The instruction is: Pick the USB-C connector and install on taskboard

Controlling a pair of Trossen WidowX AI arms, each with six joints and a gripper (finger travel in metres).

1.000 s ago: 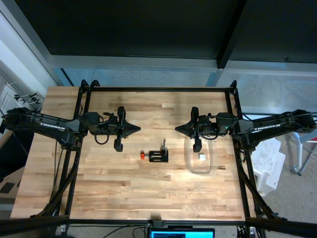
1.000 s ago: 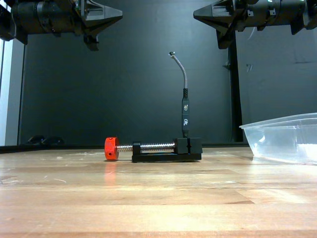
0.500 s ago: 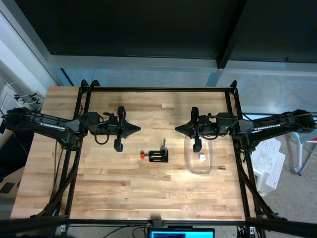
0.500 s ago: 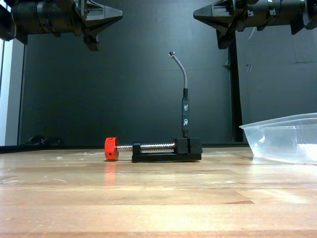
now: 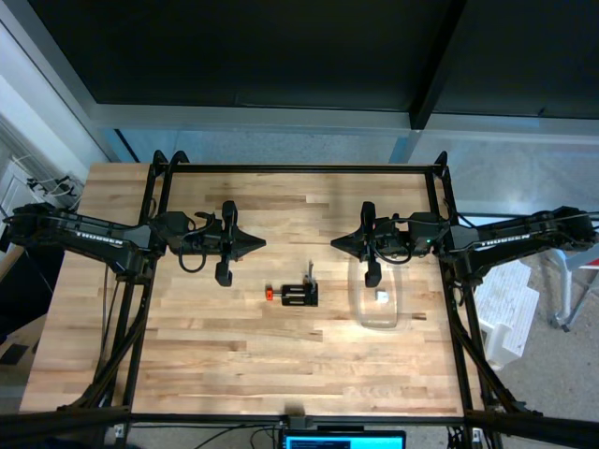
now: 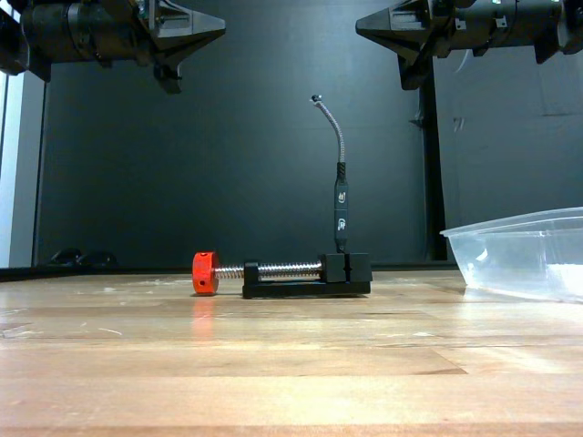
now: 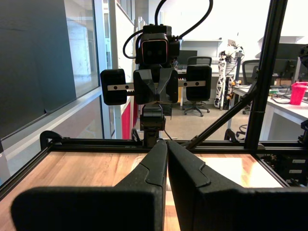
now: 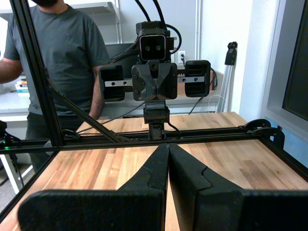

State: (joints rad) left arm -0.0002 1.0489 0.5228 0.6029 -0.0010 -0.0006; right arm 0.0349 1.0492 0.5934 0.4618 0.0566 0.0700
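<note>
Butcher-block table [image 5: 234,360], dark backdrop [image 6: 255,137] (left pincer [image 5: 263,243], right pincer [image 5: 333,243] aloft)

White lettering reading "TROSSEN" is running along the left arm [image 5: 94,236], behind the left claw [image 5: 261,243] hovering over the bench [image 5: 234,365]. Similar pale lettering is showing on the right arm [image 5: 505,239], behind the right claw [image 5: 334,243], too small to read. Small pale marks on the upright pin [image 6: 340,208] of the taskboard [image 6: 305,278] are unreadable.

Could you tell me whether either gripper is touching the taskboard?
No, the left gripper hangs high above and left of the taskboard, the right gripper high to its right.
</note>
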